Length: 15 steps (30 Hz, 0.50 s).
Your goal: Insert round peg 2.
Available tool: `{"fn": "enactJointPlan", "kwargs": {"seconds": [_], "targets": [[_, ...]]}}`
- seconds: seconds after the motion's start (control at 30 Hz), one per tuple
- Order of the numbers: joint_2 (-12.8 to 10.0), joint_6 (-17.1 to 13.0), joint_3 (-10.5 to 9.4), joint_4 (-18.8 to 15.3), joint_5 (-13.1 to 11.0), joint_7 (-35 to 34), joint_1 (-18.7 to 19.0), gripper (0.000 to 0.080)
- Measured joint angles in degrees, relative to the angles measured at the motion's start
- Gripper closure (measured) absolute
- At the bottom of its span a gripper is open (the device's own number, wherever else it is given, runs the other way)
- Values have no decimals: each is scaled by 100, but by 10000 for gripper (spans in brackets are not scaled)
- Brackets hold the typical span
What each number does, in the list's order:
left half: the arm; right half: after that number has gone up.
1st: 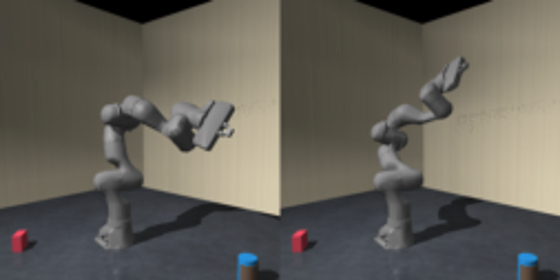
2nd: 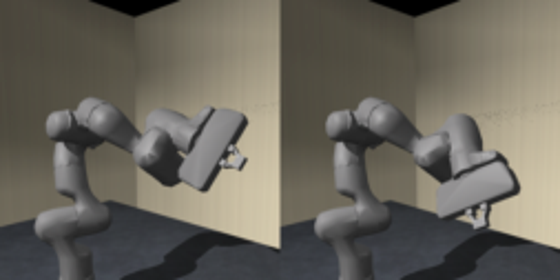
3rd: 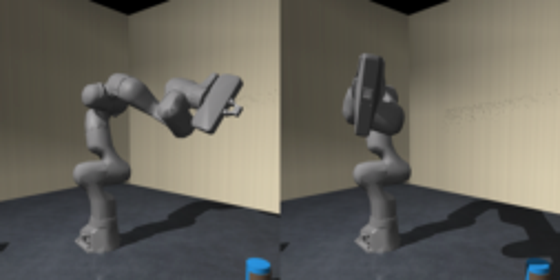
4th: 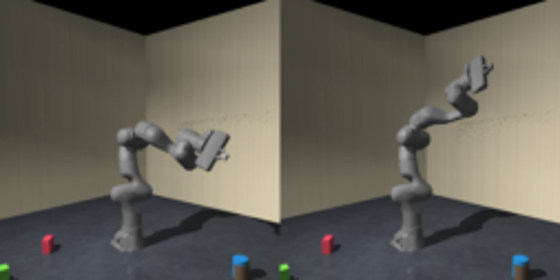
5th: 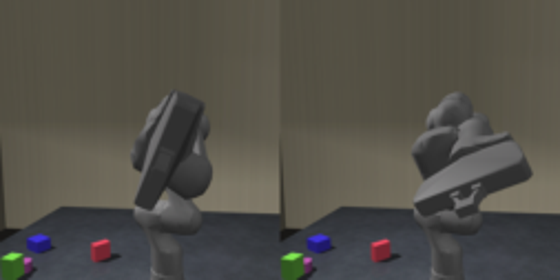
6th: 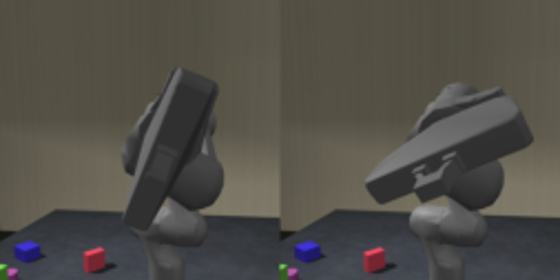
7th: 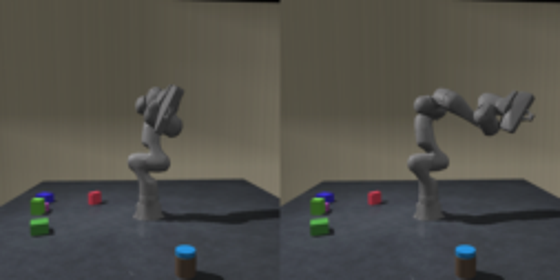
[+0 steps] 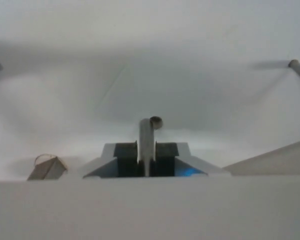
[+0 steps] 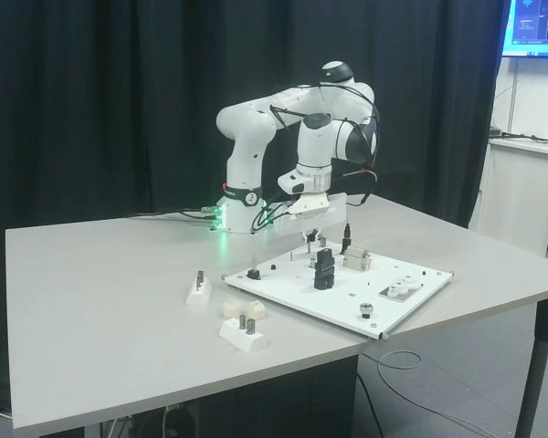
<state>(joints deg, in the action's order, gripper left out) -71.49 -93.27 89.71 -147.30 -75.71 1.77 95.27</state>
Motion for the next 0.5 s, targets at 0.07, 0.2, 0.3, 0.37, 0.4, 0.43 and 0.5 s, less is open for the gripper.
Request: {"fn": "enactJointPlan", "kwargs": {"seconds": [0.07,0.2,0.3,0.37,0.4,0.43,0.5], "targets": [[0,37,4,0,5,0,0,733],[0,52,5,0,14,0,3,733],[0,50,6,0,27,0,11,733],[0,42,6,0,36,0,20,733],[0,37,6,0,42,0,26,733],[-1,32,6,0,48,0,33,733],[-2,24,6,0,67,-17,45,733]]}}
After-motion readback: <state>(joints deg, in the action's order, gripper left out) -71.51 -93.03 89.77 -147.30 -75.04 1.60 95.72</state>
